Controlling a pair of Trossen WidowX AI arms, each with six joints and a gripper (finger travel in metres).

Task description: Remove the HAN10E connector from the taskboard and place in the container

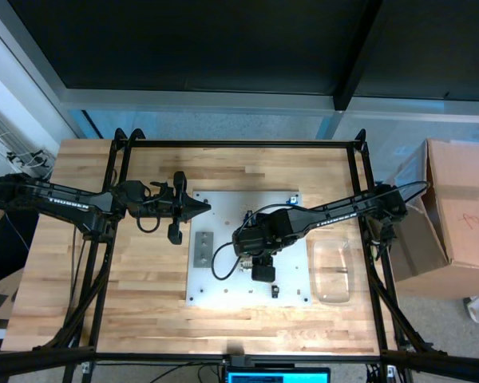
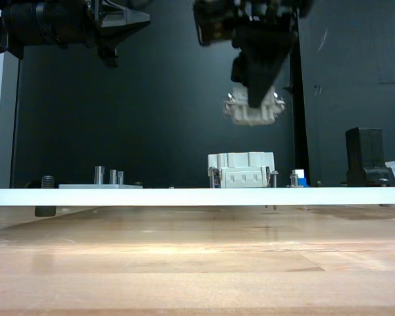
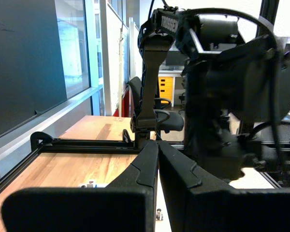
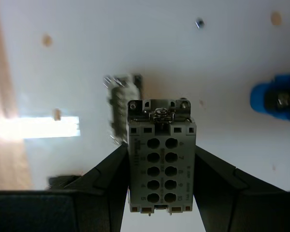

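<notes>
High view, right tool point(image 1: 261, 267): hangs over the flat white task board point(image 1: 223, 279); its load is hidden beneath it here.
High view, container: the shallow clear plastic container point(image 1: 333, 271) lies on the wooden tabletop point(image 1: 144, 319) just off the board's edge, out to the right tool's side, with nothing standing between them.
High view, left tool point(image 1: 198, 206): over the board's far corner, well apart from the right tool.
Low view, connector: the pale grey blocky HAN10E connector point(image 2: 252, 110) is clamped in the right tool, level and clear of its seat, with open air down to the pale socket base point(image 2: 241, 170) directly below.
Low view, obstacle: an upright black housing point(image 2: 365, 155) stands on the board, lower than the tool and off to one side.
Left wrist view, left tool: fingers point(image 3: 145, 166) pressed together, holding nothing.
Right wrist view, grip: the fingers point(image 4: 111, 169) pinch the connector's long sides; the socket base and a round blue fitting point(image 4: 275, 96) lie beyond.
Risk: the sides look smooth, so a quick sideways swing could let the connector twist or slip. Travelling low could clip the black housing. Letting go over the container's rim could tip the connector out.
</notes>
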